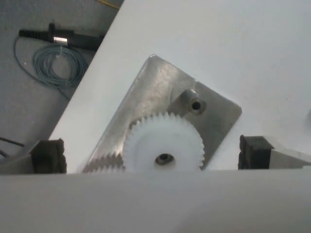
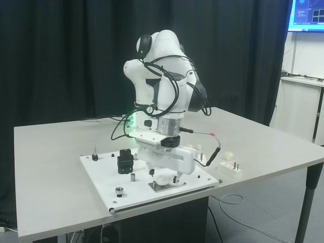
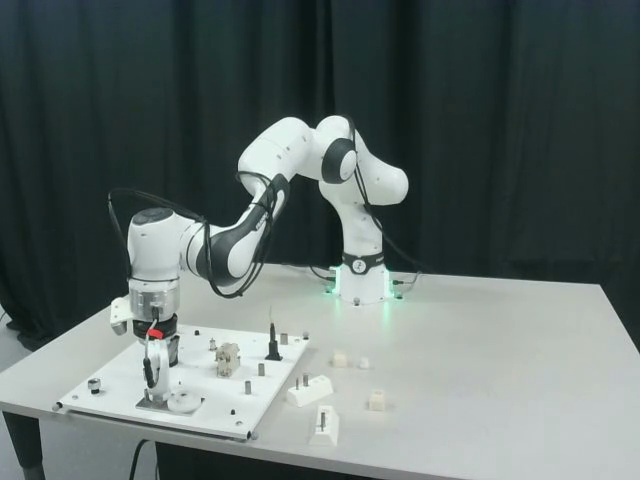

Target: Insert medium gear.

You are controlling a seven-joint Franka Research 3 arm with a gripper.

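My claw (image 1: 153,154) hangs spread wide and empty above one metal plate (image 1: 155,87) on the white board (image 2: 101,174) on the grey worktop (image 2: 45,152). Two white gears: the medium gear (image 1: 164,143) seated on its peg, meshing a smaller gear (image 1: 104,165). One bare peg (image 1: 193,101) stands beside.

Black curtains (image 3: 520,130) behind the grey table (image 3: 500,380), a white cabinet (image 2: 298,109) off to one side.
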